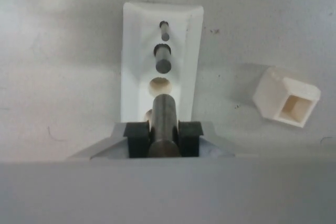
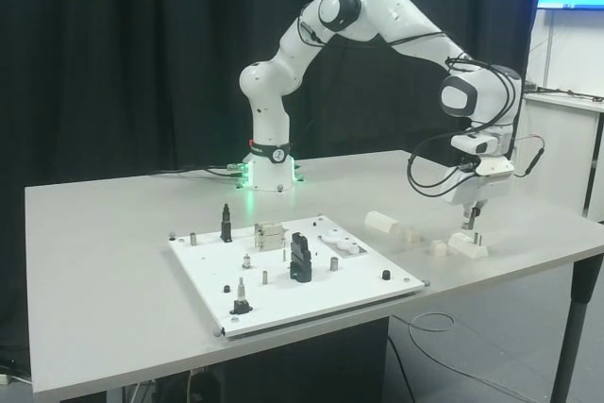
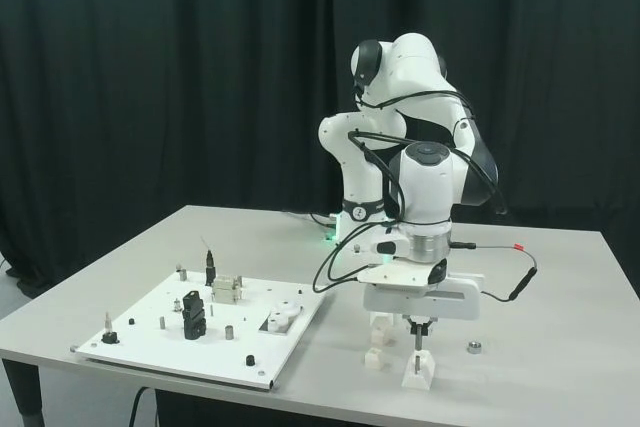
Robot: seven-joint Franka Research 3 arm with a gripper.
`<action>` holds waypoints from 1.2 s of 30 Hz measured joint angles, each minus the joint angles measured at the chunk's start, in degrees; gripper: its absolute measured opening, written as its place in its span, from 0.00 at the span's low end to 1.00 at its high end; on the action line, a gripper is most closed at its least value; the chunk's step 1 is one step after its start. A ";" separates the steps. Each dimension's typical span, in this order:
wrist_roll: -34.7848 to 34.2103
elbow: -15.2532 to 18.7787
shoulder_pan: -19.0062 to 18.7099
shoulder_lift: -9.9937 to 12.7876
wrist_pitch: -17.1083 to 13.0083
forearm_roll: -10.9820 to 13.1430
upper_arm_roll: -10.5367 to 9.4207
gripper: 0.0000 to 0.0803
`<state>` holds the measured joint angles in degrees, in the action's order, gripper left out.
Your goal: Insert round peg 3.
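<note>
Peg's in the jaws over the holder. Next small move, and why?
Probably lift straight up a little. The gripper is shut on the grey peg, just above the white peg holder, beside its empty hole. Two smaller pegs still stand there; rising first should clear them before travelling to the board.

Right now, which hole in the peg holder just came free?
On the grey table, find the white peg holder under the gripper. Its row shows two standing dark round pegs, then one empty round hole nearest the held peg.
</note>
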<state>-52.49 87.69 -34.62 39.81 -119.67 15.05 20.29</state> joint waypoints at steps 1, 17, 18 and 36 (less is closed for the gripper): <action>0.00 0.00 0.00 0.00 0.00 0.00 0.00 0.14; -0.88 -0.35 -0.24 0.00 0.00 0.00 0.00 0.14; -0.88 -0.39 -0.26 0.00 0.00 0.00 0.00 0.14; -1.39 -0.73 -0.47 0.00 0.00 0.02 -0.03 0.14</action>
<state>-53.87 86.96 -35.09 39.81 -119.67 15.07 20.26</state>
